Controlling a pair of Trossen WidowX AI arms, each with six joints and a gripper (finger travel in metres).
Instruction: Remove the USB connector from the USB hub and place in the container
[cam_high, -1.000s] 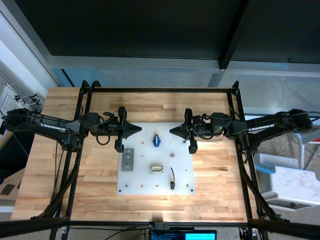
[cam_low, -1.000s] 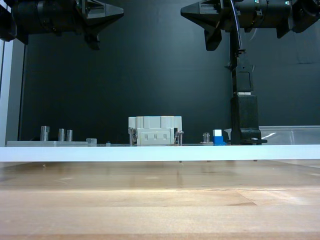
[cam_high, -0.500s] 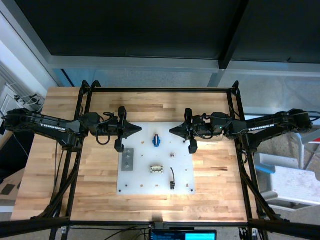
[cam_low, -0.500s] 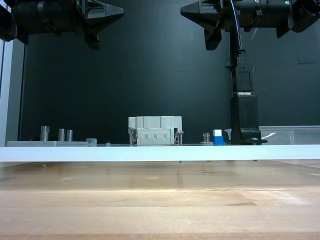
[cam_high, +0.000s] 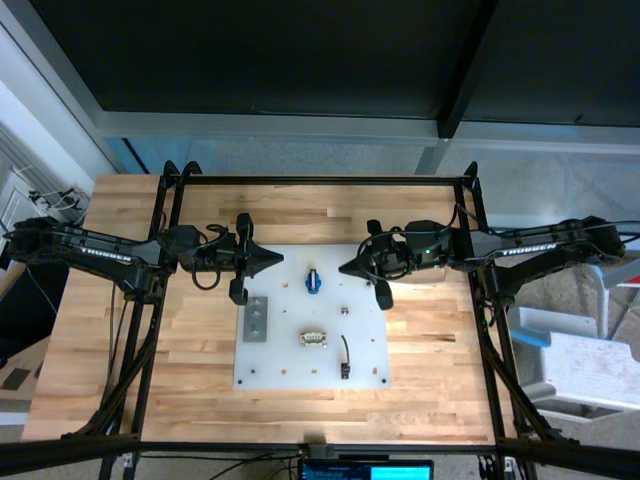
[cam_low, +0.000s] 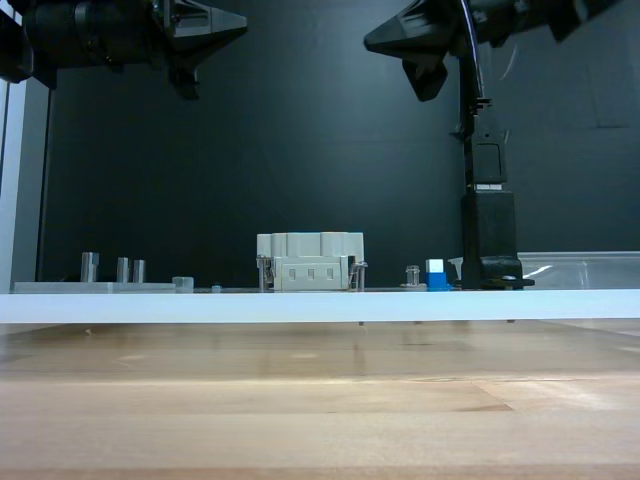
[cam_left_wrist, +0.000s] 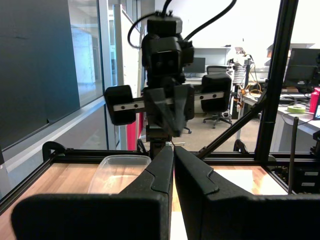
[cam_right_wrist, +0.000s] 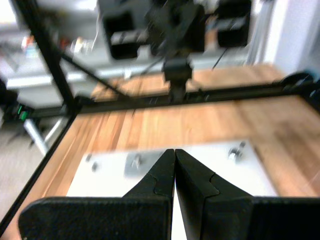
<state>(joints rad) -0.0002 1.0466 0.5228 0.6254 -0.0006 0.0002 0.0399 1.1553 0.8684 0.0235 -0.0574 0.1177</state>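
My right gripper (cam_high: 345, 268), closed, now tilted downward over the board (cam_high: 280, 362), my left gripper (cam_high: 281, 260) unmoved, also closed, USB connector (cam_high: 344, 350) still seated in the USB hub (cam_high: 344, 372)

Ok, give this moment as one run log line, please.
left gripper: shut, high over board | right gripper: shut, high over board, tilted down | USB connector: in USB hub | container: empty
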